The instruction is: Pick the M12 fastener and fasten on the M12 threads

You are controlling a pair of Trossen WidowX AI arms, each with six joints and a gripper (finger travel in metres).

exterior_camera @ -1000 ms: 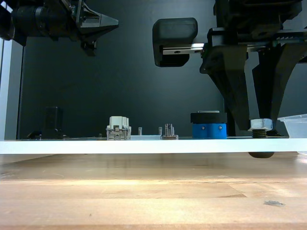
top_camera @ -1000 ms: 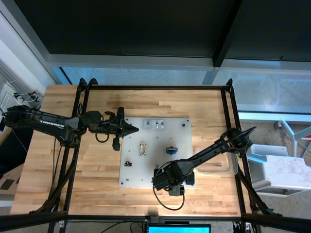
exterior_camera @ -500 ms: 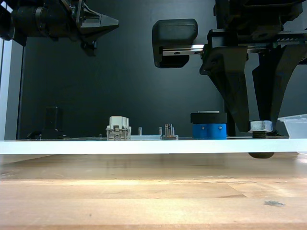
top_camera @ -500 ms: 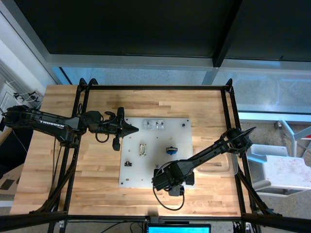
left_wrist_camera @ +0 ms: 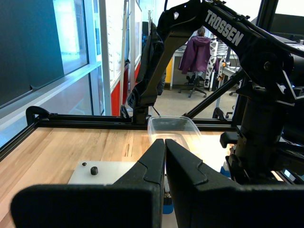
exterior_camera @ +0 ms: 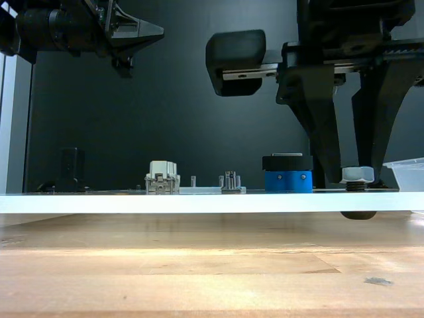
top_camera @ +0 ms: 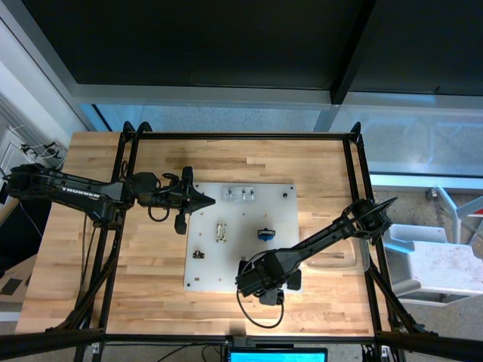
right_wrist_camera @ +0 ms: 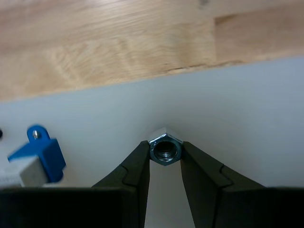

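The small silver M12 nut (exterior_camera: 358, 174) sits on top of its black stud (exterior_camera: 358, 187), with only a sliver of ribs showing under it. My right gripper (exterior_camera: 358, 173) points straight down at the board's near right edge, shut on the nut. In the right wrist view the nut (right_wrist_camera: 165, 150) is pinched between both fingers (right_wrist_camera: 137, 166) above the white board (right_wrist_camera: 237, 118). From above, the right gripper (top_camera: 266, 280) hides nut and stud. My left gripper (top_camera: 207, 200) hovers shut and high over the board's far left edge, holding nothing.
A blue connector block (exterior_camera: 288, 175) stands just left of the stud. A grey connector (exterior_camera: 163, 179) and small pins sit mid-board. The clear tray (top_camera: 336, 260) lies right of the white board (top_camera: 226, 260), under the right arm. A black frame rims the wooden table.
The right wrist has turned a little with the nut in its fingers. The nut sits slightly lower on the stud, with less rib showing. The left arm has not moved.
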